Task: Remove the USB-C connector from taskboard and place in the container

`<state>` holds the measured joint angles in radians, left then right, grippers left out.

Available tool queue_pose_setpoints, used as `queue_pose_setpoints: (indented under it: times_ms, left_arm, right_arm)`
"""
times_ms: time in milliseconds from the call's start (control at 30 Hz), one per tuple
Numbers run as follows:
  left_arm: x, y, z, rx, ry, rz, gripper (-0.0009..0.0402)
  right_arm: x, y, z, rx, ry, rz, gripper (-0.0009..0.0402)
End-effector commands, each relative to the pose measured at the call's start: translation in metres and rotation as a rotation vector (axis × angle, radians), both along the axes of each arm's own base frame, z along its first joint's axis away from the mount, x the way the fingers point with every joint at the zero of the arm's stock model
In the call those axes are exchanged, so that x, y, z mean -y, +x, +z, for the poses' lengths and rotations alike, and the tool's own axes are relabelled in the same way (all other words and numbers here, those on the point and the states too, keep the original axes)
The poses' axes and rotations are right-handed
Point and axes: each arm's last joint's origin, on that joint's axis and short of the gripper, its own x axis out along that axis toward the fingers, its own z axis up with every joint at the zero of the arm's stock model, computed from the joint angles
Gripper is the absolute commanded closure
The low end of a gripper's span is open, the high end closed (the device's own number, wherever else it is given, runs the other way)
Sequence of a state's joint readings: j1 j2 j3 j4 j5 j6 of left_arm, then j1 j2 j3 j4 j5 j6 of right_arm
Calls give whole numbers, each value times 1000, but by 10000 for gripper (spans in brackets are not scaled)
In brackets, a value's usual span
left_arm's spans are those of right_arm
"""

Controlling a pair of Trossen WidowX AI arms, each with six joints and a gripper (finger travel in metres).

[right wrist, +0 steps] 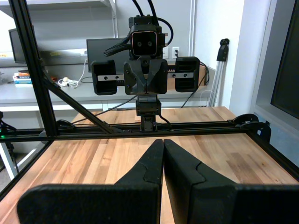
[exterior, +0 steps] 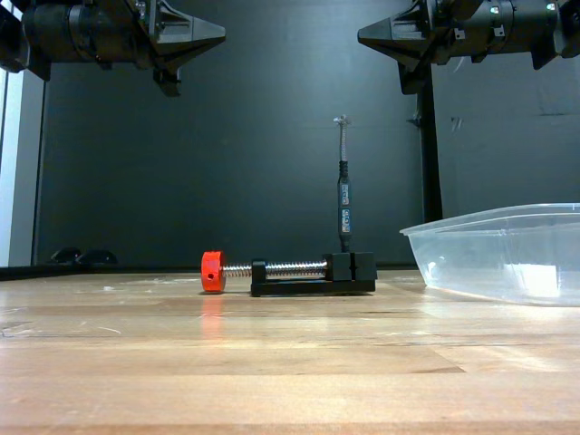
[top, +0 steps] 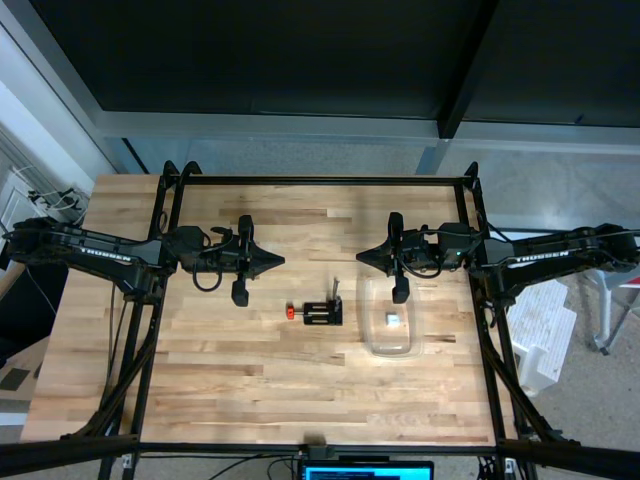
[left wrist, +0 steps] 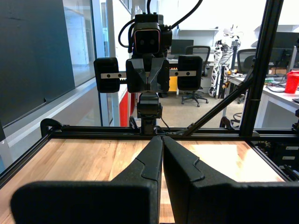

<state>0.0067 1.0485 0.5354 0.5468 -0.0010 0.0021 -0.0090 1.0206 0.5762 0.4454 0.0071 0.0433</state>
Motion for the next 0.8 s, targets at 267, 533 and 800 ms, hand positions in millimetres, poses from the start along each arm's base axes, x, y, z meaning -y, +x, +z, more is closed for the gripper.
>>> queue_pose_setpoints:
  times_ms: [267, 533, 800]
  left_arm:
    - [0, 0, 0, 0, 0, 0, 393]
    - [0, 0, 0, 0, 0, -1, 393]
    - [0, 0, 0, 0, 0, 0, 393]
  right_arm:
    - [0, 0, 0, 0, 1, 0, 393]
    - [0, 0, 0, -1, 2, 1, 393]
    - [-3, 2, 2, -145, 0, 16, 393]
